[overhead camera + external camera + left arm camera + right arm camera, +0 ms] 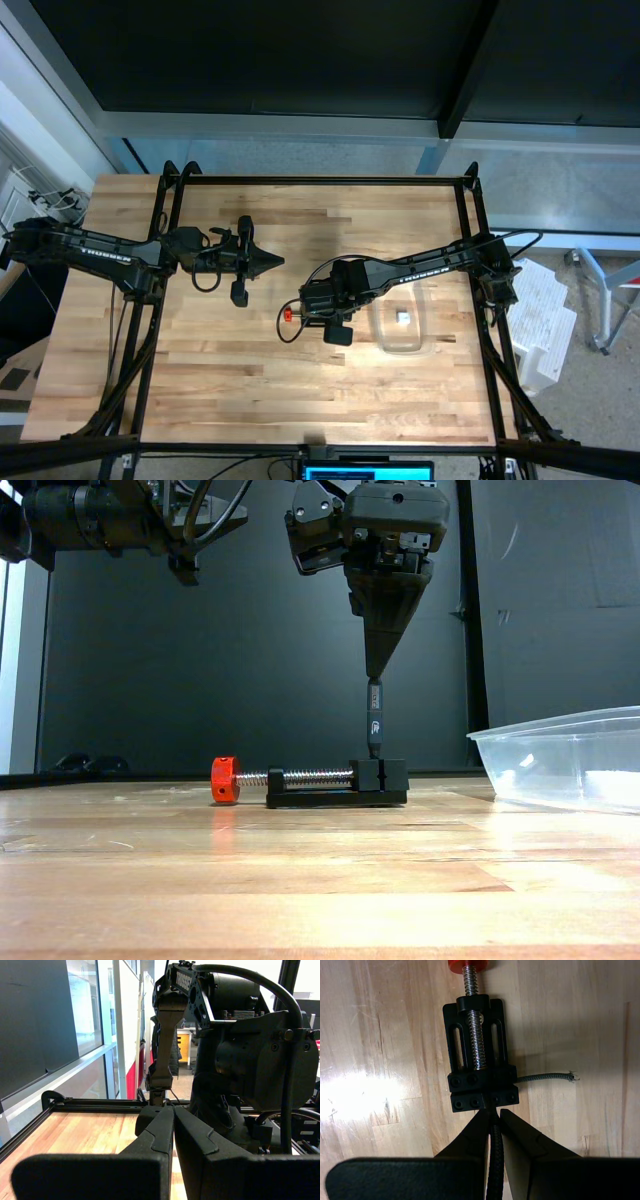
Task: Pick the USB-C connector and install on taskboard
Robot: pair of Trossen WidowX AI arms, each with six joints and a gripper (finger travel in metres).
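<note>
USB-C connector (374, 720): slim dark stem, upright, pinched at its top by right gripper (373, 672), lower tip on taskboard (336, 782) at the end away from orange-red knob (224, 779). Seating of tip hard to make out. Beside taskboard, clear plastic tray (550, 755) holding small white block (401, 316). Left gripper (275, 262) pressed together, empty, well apart from taskboard.

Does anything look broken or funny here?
Yes: a braided cable beside the taskboard ends in frayed strands. The right gripper holds the USB-C connector upright at its top; the left gripper hangs shut, far left.
</note>
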